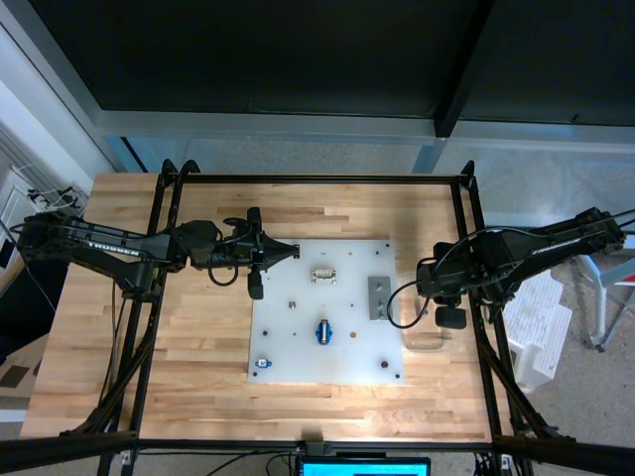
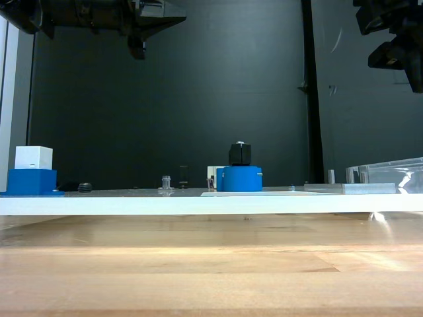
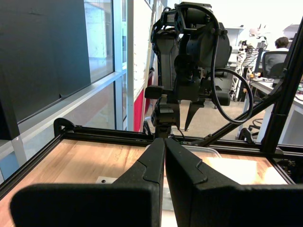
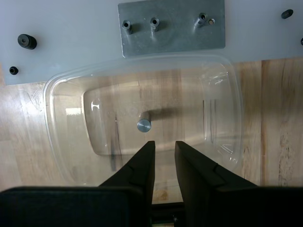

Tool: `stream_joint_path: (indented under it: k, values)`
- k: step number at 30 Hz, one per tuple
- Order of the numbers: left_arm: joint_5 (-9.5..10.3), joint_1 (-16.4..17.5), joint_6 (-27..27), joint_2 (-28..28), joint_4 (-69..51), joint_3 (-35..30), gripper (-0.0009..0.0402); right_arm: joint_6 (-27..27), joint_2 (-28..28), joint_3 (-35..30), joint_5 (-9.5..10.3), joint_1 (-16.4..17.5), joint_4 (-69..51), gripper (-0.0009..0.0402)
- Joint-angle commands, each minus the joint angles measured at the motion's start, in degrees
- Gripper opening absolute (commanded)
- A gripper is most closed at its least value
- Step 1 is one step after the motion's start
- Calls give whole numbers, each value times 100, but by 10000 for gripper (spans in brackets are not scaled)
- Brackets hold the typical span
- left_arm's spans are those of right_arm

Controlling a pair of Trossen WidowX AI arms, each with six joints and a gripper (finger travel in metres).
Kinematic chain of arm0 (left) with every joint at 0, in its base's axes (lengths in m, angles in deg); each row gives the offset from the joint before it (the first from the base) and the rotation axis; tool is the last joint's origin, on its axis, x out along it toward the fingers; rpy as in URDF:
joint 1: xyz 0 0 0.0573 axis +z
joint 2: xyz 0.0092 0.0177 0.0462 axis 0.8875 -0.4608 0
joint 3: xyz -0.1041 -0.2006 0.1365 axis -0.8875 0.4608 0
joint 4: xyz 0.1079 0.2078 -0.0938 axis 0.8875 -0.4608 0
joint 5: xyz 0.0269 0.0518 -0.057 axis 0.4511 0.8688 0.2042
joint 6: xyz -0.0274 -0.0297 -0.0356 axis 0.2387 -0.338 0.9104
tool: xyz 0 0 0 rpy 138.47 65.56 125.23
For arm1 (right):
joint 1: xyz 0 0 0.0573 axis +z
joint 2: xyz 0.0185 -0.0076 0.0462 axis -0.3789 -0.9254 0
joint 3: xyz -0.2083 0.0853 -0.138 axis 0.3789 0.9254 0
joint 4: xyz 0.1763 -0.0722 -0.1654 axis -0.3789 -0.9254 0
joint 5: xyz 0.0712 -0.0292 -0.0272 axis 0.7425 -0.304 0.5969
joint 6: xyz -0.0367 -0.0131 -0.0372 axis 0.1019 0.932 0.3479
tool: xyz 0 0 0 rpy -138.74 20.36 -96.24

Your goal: Pick the 16mm cylinder and install on the taskboard

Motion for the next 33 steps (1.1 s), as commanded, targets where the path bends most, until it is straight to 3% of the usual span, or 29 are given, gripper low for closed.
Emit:
stream_joint_path:
  k: [1,21,28,33]
  values:
    - [0,2,-2,0,2,0,1,-55,-2,35,-85,20,42,87]
    - [-2,2,-2,0,2,0,1,-66,-560,35,-229,275,188,105]
    - [-2,2,0,0,0,0,1,-70,-560,35,-240,310,225,165]
    - [-2,2,-2,0,0,0,1,-72,-560,66,-435,326,240,205]
